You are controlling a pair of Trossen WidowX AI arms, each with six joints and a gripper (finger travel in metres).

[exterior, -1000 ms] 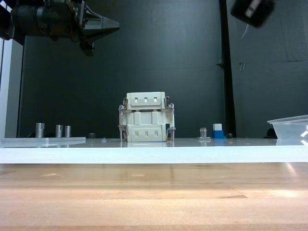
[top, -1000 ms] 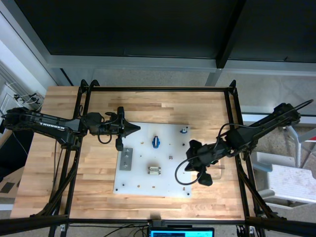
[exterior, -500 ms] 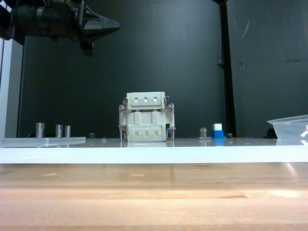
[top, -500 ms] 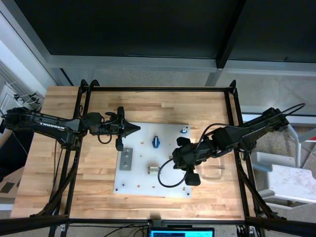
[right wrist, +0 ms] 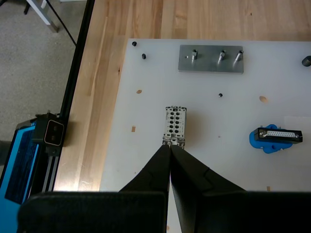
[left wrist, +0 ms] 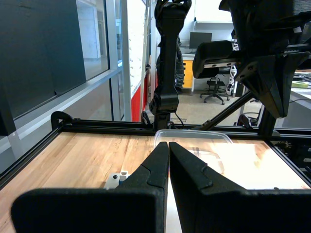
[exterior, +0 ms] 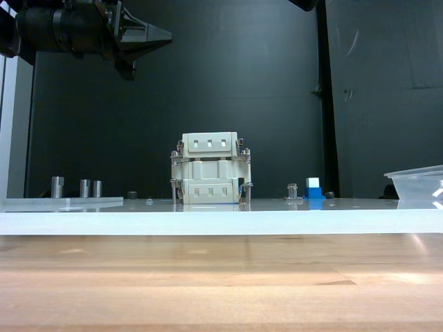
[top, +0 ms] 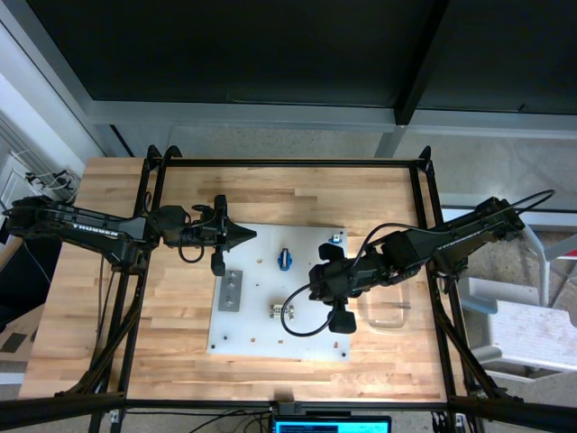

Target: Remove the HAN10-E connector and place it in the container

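Connector [top: 281, 311] outside container [top: 388, 307], under right gripper [right wrist: 170, 147]; left [top: 251, 235] aloft

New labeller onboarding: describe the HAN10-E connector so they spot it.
White board, near edge: the HAN10-E connector, with the right gripper pointing down at it; the left gripper hovers over the far-left corner. It's beige and dotted, unlike the blue connector and grey plate.

Even overhead light; glare on table [exterior: 415, 278]; dark backdrop.
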